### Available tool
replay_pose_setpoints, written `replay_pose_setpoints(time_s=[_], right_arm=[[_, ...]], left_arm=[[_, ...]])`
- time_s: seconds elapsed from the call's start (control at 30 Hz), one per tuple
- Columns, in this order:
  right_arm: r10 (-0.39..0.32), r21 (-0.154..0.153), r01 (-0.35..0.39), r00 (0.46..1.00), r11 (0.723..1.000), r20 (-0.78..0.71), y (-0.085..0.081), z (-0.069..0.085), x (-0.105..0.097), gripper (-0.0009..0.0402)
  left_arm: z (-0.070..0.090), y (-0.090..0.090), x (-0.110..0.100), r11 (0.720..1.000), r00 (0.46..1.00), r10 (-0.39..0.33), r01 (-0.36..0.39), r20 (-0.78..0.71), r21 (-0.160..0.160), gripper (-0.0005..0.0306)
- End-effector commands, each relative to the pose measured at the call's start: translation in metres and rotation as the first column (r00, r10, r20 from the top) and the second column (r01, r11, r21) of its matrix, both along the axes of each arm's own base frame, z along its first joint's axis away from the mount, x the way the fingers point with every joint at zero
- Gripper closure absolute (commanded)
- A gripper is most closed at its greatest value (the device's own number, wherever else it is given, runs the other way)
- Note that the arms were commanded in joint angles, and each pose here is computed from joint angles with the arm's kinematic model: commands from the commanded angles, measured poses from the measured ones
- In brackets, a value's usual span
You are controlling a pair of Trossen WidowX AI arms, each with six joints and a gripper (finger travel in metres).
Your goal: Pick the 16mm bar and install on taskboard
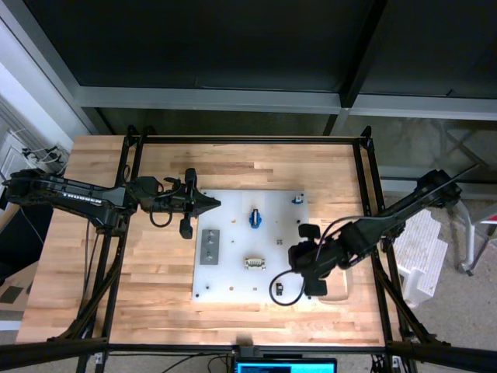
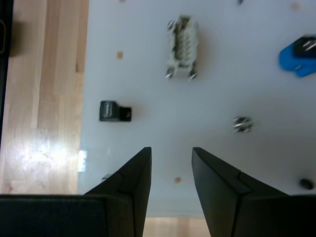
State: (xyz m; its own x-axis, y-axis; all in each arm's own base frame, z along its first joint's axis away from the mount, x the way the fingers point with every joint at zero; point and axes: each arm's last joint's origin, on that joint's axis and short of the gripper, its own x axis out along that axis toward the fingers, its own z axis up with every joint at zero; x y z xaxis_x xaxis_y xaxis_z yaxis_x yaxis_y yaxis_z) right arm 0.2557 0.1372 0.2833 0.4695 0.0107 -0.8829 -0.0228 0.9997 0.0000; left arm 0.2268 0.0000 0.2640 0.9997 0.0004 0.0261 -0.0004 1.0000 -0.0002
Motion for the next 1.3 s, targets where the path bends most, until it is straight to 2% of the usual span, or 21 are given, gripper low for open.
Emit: replay_pose_setpoints(time_s=[0.03, 0.53, 0.6, 0.67, 0.73, 0.83, 0.93, 1.03, 1.13, 1.3], right_arm=[[-0.014, -0.02, 0.015, 0.999, 1.0, 0.035, -0.016, 0.008, 0.0, 0.0295], [-0.069, -0.06, 0.089, 0.957, 0.994, 0.28, -0.092, 0.034, 0.003, 0.0364], [-0.066, -0.055, 0.089, 0.941, 0.995, 0.333, -0.101, 0.036, 0.003, 0.0378], [-0.057, -0.033, 0.075, 0.925, 0.997, 0.376, -0.109, 0.036, 0.003, 0.0393], [-0.069, -0.03, 0.09, 0.908, 0.996, 0.413, -0.117, 0.036, 0.003, 0.0392], [-0.077, -0.03, 0.103, 0.88, 0.994, 0.469, -0.124, 0.034, 0.001, 0.0394], [-0.062, -0.013, 0.079, 0.857, 0.997, 0.512, -0.129, 0.033, -0.001, 0.0394], [-0.07, -0.008, 0.09, 0.824, 0.996, 0.562, -0.132, 0.031, -0.002, 0.0393], [-0.066, -0.013, 0.093, 0.794, 0.996, 0.604, -0.134, 0.03, -0.005, 0.0393], [-0.066, -0.002, 0.093, 0.722, 0.996, 0.689, -0.134, 0.028, -0.007, 0.0393]], left_arm=[[0.0, 0.0, 0.0, 1.0, 1.0, 0.0, 0.0, 0.0, 0.0, 0.03], [0.0, 0.0, 0.0, 1.0, 1.0, 0.0, 0.0, 0.0, 0.0, 0.03], [0.0, 0.0, 0.0, 1.0, 1.0, 0.0, 0.0, 0.0, 0.0, 0.03], [0.0, 0.0, 0.0, 1.0, 1.0, 0.0, 0.0, 0.0, 0.0, 0.03], [0.0, 0.0, 0.0, 1.0, 1.0, 0.0, 0.0, 0.0, 0.0, 0.03], [0.0, 0.0, 0.0, 1.0, 1.0, 0.0, 0.0, 0.0, 0.0, 0.03], [0.0, 0.0, 0.0, 1.0, 1.0, 0.0, 0.0, 0.0, 0.0, 0.03], [0.0, 0.0, 0.0, 1.0, 1.0, 0.0, 0.0, 0.0, 0.0, 0.03], [0.0, 0.0, 0.0, 1.0, 1.0, 0.0, 0.0, 0.0, 0.0, 0.03], [0.0, 0.0, 0.0, 1.0, 1.0, 0.0, 0.0, 0.0, 0.0, 0.03]])
